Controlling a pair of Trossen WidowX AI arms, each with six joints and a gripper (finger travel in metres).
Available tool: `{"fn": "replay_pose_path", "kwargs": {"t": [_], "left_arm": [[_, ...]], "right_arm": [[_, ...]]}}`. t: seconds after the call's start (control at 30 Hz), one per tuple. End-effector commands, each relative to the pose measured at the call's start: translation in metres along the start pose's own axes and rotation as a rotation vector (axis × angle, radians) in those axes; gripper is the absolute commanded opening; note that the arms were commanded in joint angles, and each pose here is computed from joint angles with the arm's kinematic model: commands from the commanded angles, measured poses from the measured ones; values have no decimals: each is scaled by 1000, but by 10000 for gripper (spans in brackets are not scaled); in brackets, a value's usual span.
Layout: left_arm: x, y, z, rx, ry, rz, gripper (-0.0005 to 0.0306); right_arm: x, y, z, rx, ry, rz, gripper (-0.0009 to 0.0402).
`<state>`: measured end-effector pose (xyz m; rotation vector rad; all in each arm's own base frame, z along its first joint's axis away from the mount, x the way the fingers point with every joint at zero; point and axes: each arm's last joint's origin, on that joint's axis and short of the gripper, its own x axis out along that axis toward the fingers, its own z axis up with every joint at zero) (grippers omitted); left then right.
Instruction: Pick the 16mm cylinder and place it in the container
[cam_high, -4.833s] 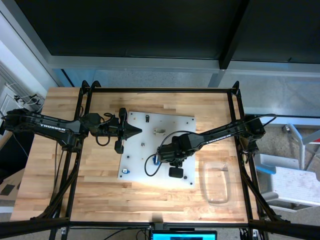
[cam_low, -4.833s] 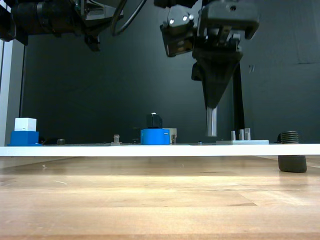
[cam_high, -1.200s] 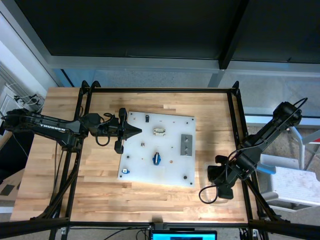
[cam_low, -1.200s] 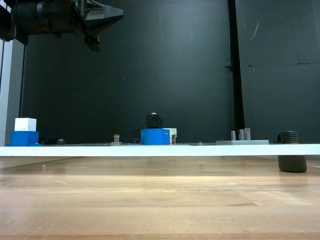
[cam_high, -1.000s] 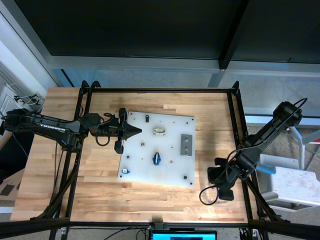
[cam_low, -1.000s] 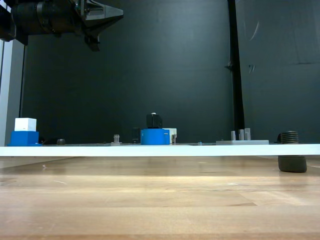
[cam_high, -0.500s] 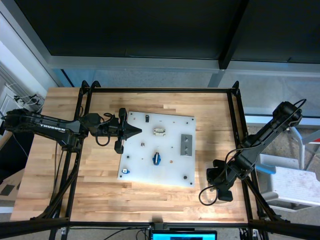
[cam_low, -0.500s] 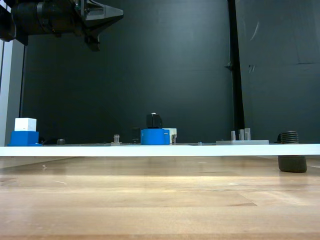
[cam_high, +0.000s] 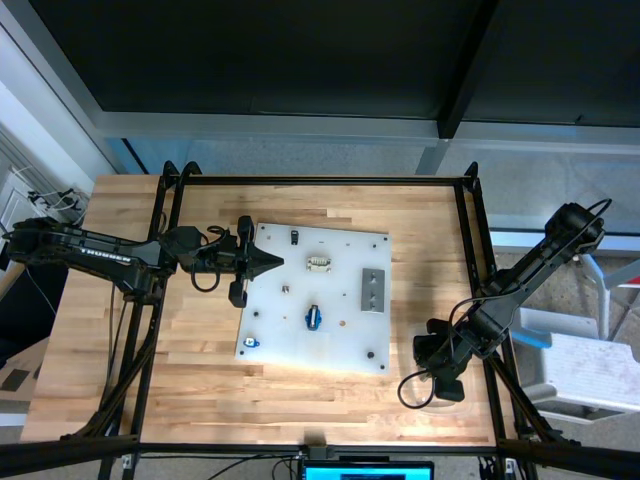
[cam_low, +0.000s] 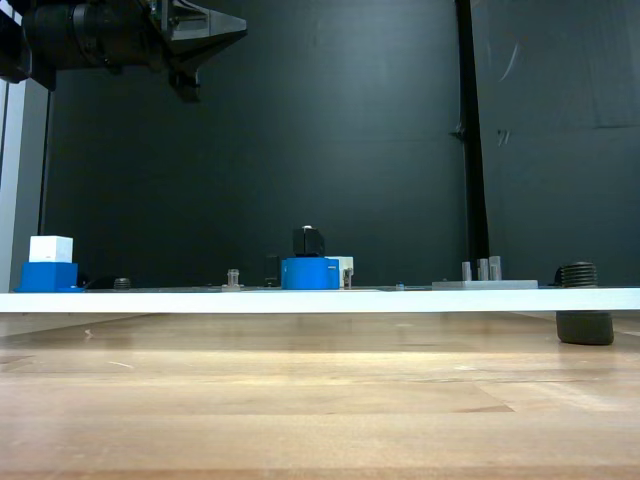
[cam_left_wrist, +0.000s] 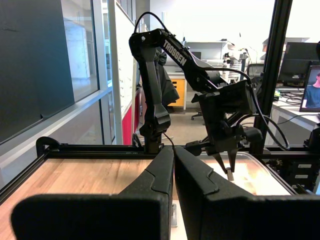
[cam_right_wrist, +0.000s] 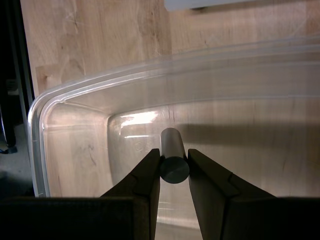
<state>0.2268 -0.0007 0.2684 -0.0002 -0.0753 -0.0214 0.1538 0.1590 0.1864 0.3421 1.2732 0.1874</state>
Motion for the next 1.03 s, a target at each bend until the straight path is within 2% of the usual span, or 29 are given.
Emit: {"fn": "replay_pose_path", "kwargs": {"t": [0.03, 0.33, 0.5, 0.83, 1.03], "left_arm": [[0, 0, 0, 0, 0, 0, 0], [0, 0, 0, 0, 0, 0, 0], [0, 0, 0, 0, 0, 0, 0], [0, 0, 0, 0, 0, 0, 0], [0, 0, 0, 0, 0, 0, 0]], "right_arm": [[0, 0, 0, 4, 0, -2, 75], [0, -1, -1, 3, 4, -12, 152], [-3, -2, -1, 2, 0, -10, 179], [-26, 3, 3, 3, 4, -50, 174], [-44, 9, 7, 0, 34, -89, 164]]}}
